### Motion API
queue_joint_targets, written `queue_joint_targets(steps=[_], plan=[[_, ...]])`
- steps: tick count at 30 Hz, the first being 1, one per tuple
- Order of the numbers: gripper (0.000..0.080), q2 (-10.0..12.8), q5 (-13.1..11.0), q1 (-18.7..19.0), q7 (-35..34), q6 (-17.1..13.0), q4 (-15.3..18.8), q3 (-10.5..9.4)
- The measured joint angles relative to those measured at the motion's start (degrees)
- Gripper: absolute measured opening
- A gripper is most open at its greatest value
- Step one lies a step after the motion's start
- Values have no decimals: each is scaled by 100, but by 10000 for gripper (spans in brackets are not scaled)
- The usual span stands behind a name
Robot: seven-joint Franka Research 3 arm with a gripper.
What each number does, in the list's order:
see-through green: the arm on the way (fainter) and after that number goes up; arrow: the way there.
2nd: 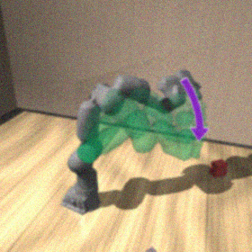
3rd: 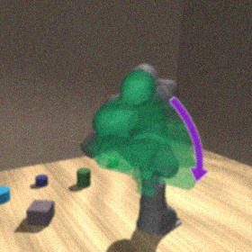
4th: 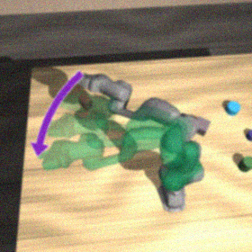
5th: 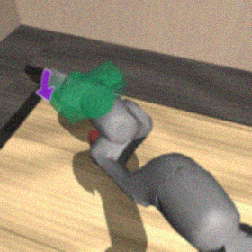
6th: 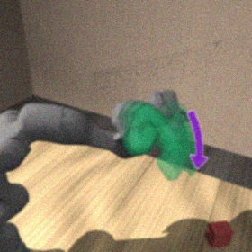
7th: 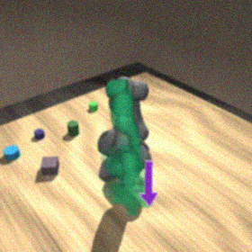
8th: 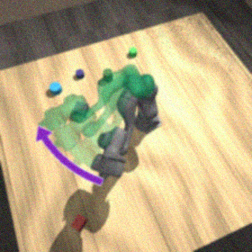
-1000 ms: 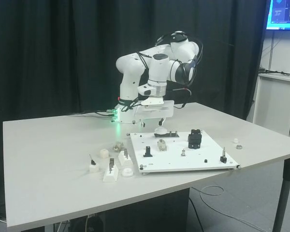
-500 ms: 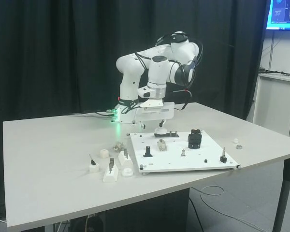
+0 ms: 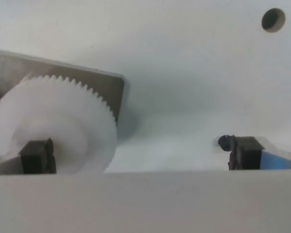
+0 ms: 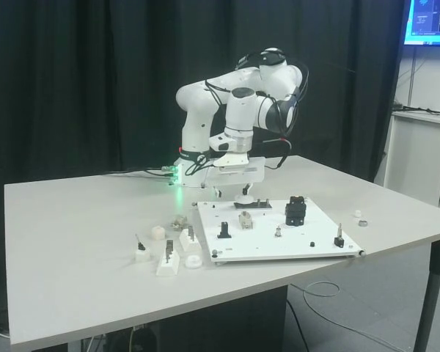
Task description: Insert large gear.
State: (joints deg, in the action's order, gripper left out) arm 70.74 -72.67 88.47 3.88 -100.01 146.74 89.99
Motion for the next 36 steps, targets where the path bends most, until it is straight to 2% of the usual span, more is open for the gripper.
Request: queue_joint_targets(steps=[15, 36], plan=[[800, 1, 1, 5, 0, 46, 12, -18], [800, 3, -12, 6, 0, -41, 4, -25]])
